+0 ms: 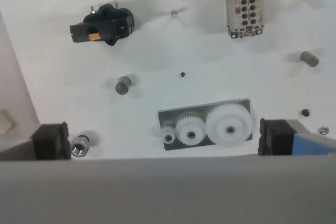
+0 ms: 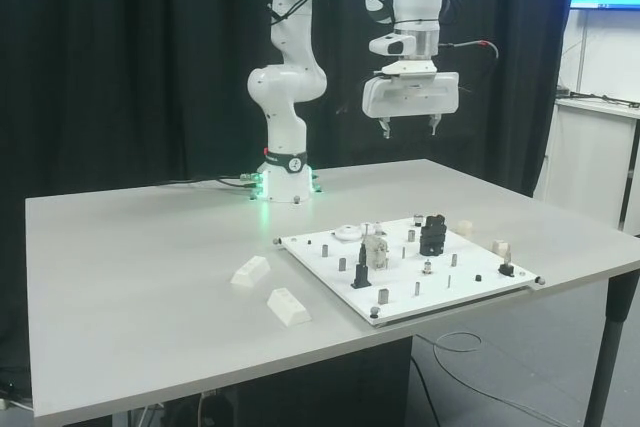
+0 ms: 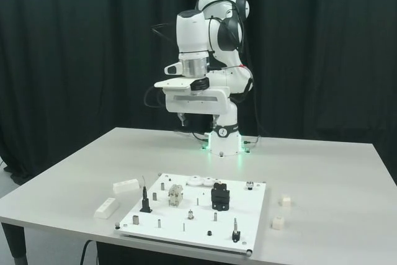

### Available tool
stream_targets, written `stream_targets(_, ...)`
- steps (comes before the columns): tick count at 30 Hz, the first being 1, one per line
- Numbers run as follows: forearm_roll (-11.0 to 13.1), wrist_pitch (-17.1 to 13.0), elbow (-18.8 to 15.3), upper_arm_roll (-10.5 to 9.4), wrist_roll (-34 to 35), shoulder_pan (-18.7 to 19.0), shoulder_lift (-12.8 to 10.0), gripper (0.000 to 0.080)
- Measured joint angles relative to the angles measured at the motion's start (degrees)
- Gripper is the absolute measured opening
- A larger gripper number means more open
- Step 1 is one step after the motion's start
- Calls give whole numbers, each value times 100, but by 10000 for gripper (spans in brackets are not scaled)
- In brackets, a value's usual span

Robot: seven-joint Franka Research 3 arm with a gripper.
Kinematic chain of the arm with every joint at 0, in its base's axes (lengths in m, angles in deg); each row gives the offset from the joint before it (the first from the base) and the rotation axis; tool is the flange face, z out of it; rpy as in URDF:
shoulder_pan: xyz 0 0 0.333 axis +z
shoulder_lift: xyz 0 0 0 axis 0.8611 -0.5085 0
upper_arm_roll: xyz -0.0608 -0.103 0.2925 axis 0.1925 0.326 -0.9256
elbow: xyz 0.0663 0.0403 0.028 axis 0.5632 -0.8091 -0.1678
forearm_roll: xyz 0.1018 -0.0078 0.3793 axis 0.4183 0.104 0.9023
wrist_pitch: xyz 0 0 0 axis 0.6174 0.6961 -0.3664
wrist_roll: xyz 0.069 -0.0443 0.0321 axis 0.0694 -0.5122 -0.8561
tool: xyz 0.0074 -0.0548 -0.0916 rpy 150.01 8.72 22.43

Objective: Remove waterproof.

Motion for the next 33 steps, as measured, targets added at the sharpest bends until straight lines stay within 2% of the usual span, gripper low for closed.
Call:
stream_targets(16, -17, -10, -11, 56, 0, -12, -31, 800)
stream_targets(33, -24, -177, -51, 85, -66, -25, -57, 800)
